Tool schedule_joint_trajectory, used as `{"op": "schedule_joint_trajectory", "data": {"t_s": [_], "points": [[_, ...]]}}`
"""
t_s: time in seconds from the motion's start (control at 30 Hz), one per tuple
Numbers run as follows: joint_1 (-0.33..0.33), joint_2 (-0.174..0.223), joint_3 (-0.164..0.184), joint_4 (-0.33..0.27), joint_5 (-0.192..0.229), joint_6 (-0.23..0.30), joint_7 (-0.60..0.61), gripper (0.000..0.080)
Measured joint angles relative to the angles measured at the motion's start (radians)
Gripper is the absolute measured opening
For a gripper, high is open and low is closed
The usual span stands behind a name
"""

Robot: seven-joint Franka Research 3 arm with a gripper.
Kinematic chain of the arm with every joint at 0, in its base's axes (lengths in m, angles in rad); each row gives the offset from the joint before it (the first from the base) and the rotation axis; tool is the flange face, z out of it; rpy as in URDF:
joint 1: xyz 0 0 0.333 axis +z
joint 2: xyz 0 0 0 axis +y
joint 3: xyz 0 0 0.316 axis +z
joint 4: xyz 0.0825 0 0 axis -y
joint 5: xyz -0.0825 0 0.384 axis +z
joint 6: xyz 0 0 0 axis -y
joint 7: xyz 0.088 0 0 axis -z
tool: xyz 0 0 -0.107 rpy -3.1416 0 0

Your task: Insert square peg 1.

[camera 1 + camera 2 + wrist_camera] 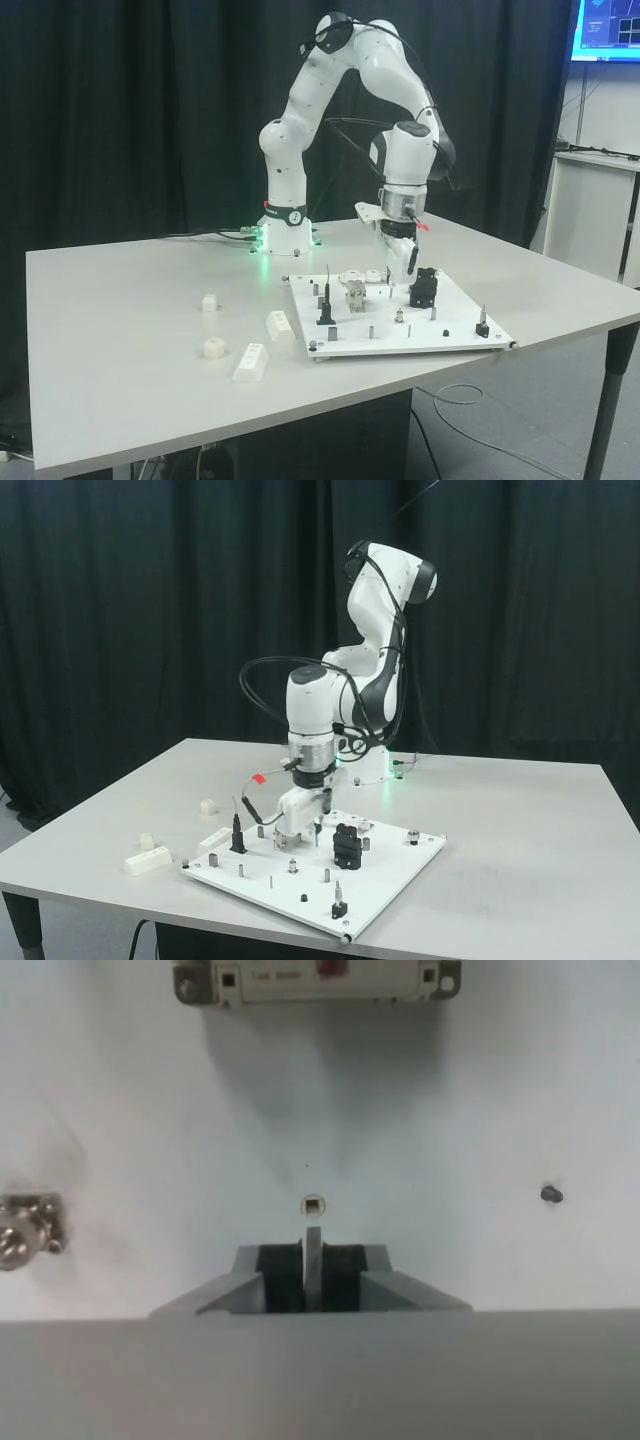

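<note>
In the wrist view my gripper [313, 1278] is shut on a thin grey square peg [313, 1245] that stands upright between the two grey fingers [262, 1278]. The peg's tip hangs just above the white board [450, 1110], close beside a small square hole [313, 1204] with a round rim. The room views show the gripper [398, 262] [300, 832] pointing straight down, low over the middle of the white board [455, 335] [385, 880]. The peg itself is too small to make out there.
On the board stand a white connector block [315, 980], a metal coaxial connector [25, 1230], a small black stud [551, 1194], a black fixture [424, 287] [347, 844] and several upright pins. White blocks [252, 362] [147, 859] lie on the grey table beside the board.
</note>
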Motion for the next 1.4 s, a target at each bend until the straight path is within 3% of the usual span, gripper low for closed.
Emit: {"op": "schedule_joint_trajectory", "data": {"t_s": [0.57, 1.4], "points": [[0.015, 0.001, 0.000, -0.040, 0.026, 0.063, -0.016, 0.0035], [0.025, 0.002, 0.000, -0.067, 0.048, 0.106, -0.030, 0.0035]]}}
